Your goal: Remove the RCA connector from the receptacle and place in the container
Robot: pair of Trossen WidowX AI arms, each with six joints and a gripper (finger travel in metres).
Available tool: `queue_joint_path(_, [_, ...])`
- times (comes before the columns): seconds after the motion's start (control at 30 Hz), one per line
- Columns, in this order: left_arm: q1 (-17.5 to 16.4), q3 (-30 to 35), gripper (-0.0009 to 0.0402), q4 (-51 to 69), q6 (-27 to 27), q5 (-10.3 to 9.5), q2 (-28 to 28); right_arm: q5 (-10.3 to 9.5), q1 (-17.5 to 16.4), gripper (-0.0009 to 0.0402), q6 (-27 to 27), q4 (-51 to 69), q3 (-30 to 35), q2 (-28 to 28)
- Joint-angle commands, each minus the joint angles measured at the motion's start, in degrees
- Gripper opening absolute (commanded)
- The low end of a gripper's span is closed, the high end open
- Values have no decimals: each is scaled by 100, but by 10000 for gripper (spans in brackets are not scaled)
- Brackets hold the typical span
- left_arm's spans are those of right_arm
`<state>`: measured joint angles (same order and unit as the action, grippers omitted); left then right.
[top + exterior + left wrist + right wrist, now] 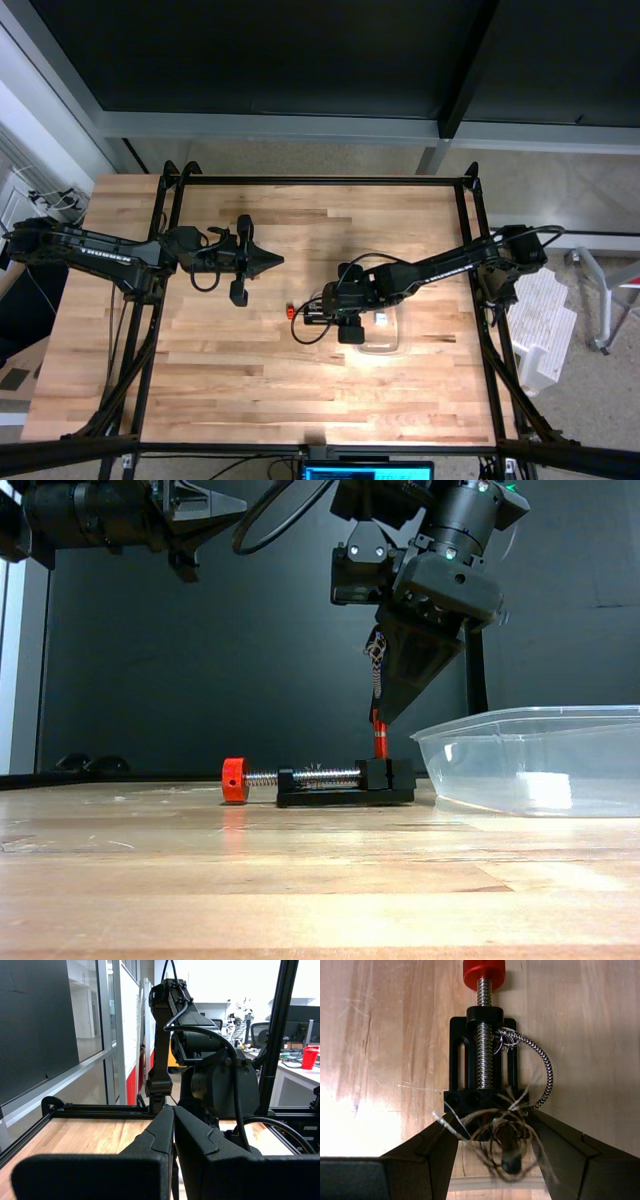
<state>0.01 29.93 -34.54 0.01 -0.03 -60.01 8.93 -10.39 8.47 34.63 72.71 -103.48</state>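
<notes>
The wooden bench carries everything. In the high view the left hand hovers well apart, at about 10 o'clock from the work, with its fingers together. The right hand points down over the black receptacle. Its fingers are apart on either side of the RCA connector; I cannot tell if they touch it. The clear plastic container sits just beside the receptacle, at its 3 o'clock. The receptacle lies flat, with its red knob at 9 o'clock. The connector stands upright in the container-side end, and a frayed braided wire loops beside it.
</notes>
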Motion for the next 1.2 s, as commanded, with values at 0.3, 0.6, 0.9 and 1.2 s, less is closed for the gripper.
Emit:
queue_joint_path(0.3, [-2, 2, 0, 0, 0, 0, 0, 9, 2, 135, -61, -26, -4, -13])
queue_joint_path(0.6, [0, 2, 0, 0, 0, 0, 0, 9, 9, 58, -57, -28, -4, -13])
queue_joint_path(0.9, [0, 2, 0, 0, 0, 0, 0, 11, 13, 0, -44, -28, -4, -13])
queue_joint_path(1.2, [0, 2, 0, 0, 0, 0, 0, 11, 15, -1, -46, -26, -4, 7])
